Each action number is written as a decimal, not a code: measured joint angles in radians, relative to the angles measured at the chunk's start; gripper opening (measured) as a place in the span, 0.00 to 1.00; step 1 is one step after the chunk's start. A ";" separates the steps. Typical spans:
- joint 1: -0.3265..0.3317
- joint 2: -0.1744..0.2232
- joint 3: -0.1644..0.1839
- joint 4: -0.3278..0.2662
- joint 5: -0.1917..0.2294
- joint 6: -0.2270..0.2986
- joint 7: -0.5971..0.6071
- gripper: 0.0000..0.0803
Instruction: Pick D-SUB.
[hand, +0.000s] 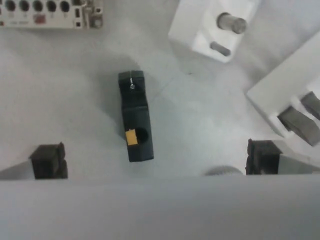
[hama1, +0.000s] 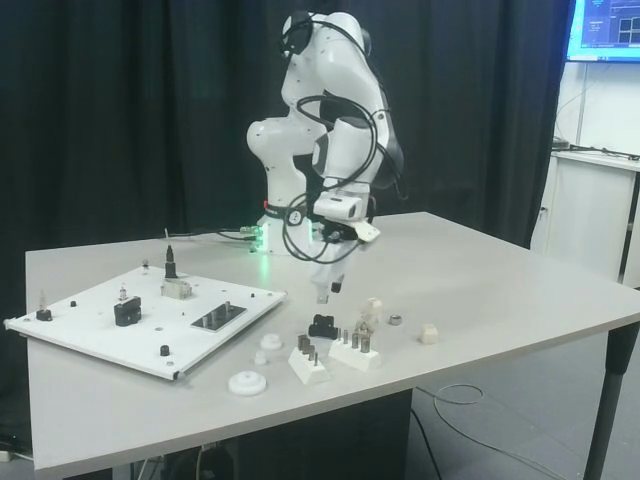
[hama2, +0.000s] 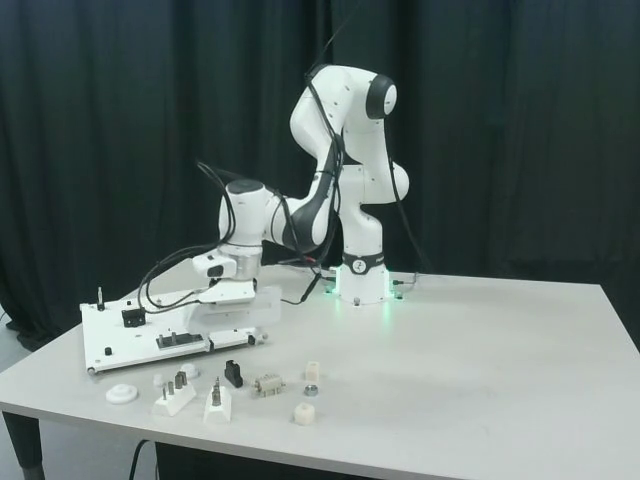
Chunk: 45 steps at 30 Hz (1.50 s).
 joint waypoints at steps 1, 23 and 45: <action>0.000 0.002 0.002 0.000 -0.007 -0.001 0.000 1.00; -0.059 0.033 0.078 -0.002 -0.092 -0.018 0.001 1.00; -0.077 0.060 0.092 -0.001 -0.100 0.008 0.010 1.00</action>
